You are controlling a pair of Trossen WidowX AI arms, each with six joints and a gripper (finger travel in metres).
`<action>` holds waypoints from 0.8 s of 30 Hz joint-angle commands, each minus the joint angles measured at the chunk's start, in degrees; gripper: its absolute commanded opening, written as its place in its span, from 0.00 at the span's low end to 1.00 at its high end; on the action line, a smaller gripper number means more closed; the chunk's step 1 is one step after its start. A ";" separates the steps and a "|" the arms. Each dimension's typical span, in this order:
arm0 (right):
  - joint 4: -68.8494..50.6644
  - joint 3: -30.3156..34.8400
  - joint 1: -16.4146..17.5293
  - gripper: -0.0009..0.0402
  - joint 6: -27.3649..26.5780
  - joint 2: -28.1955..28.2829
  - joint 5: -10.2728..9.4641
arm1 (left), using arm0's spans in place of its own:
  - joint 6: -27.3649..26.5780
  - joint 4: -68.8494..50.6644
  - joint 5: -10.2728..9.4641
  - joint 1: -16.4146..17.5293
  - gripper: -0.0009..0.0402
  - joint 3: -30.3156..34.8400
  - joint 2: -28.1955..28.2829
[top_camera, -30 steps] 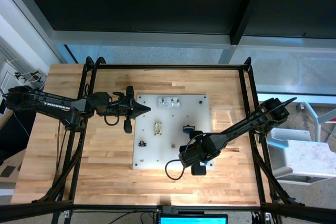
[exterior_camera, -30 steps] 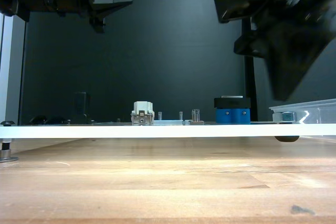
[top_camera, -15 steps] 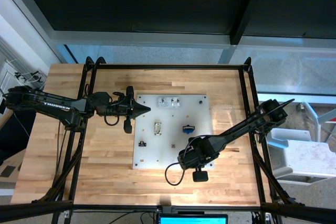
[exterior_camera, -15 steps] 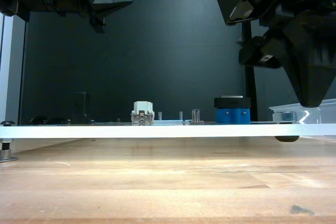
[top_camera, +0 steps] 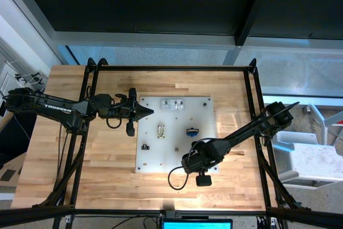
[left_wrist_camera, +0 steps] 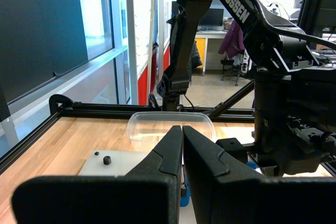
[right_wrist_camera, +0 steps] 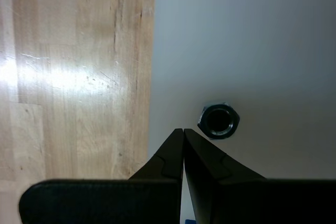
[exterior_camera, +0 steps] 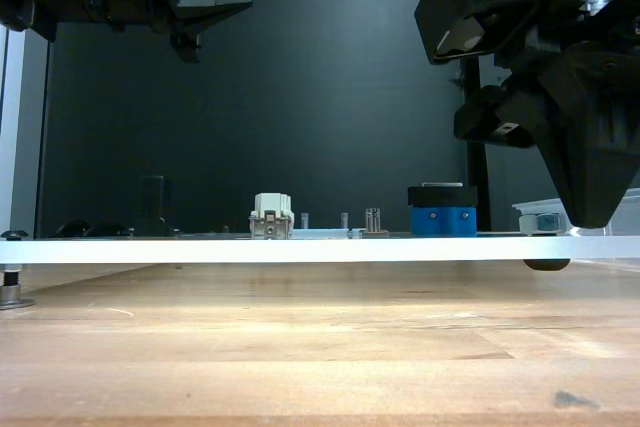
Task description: Unfasten the M12 fastener and place in the container
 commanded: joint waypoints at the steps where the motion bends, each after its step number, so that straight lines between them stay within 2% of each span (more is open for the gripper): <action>1: -0.33 -0.07 -0.02 0.02 -0.48 0.02 0.39 | 0.00 0.00 0.02 0.00 0.02 0.00 0.00; 2: -0.81 -0.07 0.00 0.02 -0.46 -0.02 1.97 | 0.00 0.00 0.02 0.02 0.02 0.00 0.00; 3: -1.66 -0.07 0.00 0.02 -0.46 -0.31 4.68 | 0.00 0.00 0.02 0.00 0.02 0.00 0.00; 6: -4.83 0.28 0.02 0.02 0.31 -1.03 15.39 | 0.00 0.00 0.02 0.00 0.02 0.00 0.00; 7: -5.64 0.48 0.02 0.02 0.28 -1.25 17.14 | 0.00 0.00 0.02 0.00 0.02 0.00 0.00; 8: -6.62 0.90 0.04 0.02 0.22 -1.29 17.97 | 0.00 0.00 0.02 0.00 0.02 0.00 0.00; 11: -8.41 1.79 0.02 0.02 0.09 -1.81 18.01 | 0.00 0.00 0.02 0.00 0.02 0.00 0.00; 14: -9.20 2.34 0.02 0.02 0.09 -2.01 17.42 | 0.00 0.02 0.02 0.00 0.02 0.00 0.00; 15: -9.22 2.60 0.02 0.02 0.11 -2.05 16.35 | 0.00 0.02 0.02 0.02 0.02 0.00 0.00; 18: -9.09 3.67 0.02 0.02 0.13 -2.14 11.08 | 0.00 0.00 0.02 0.00 0.02 0.00 0.00; 22: -7.87 4.94 0.04 0.02 0.28 -2.25 1.75 | 0.00 0.04 0.02 0.00 0.02 0.00 0.00; 23: -7.39 5.01 0.04 0.02 0.33 -2.25 0.09 | 0.00 0.02 0.02 0.00 0.02 0.00 0.00; 24: -6.93 5.01 0.04 0.02 0.59 -2.05 -0.57 | 0.00 0.02 0.00 0.00 0.02 0.00 0.00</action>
